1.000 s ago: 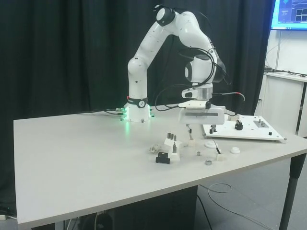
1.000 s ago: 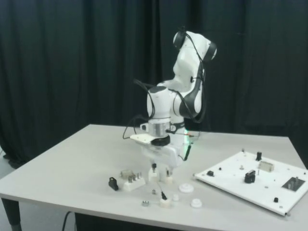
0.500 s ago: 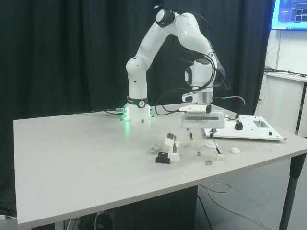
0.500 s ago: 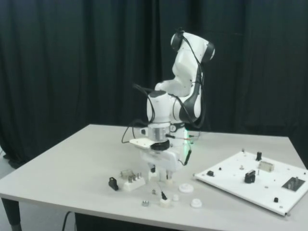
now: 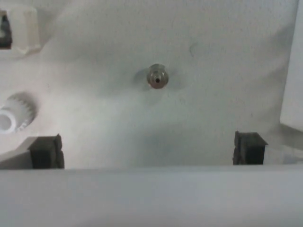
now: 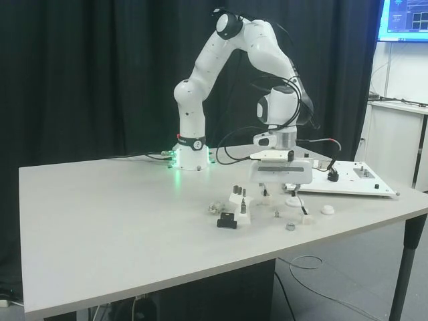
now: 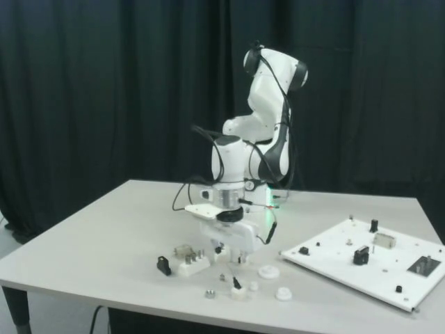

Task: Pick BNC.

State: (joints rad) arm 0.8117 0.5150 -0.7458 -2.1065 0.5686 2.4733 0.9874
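Note:
The BNC (image 5: 157,77) is a small grey metal connector standing upright on the table, seen end-on in the wrist view. It also shows as a tiny stub in the first room view (image 6: 275,215) and the second room view (image 7: 222,277). My gripper (image 5: 147,150) is open, with black fingertips (image 5: 46,151) set wide apart and nothing between them. The gripper (image 6: 279,195) hangs just above the table, slightly behind the BNC, as the second room view (image 7: 230,256) also shows.
A white holder with upright pins (image 6: 239,200) and a black clip (image 6: 227,220) lie left of the BNC. A grey nut (image 6: 291,226), a white toothed wheel (image 5: 14,116) and white discs (image 6: 327,209) lie around it. A white board with fittings (image 6: 341,179) lies to the right.
The arm has carried the gripper lower and toward the table's front, closer to the small parts. The fingers have stayed open and nothing on the table has moved.

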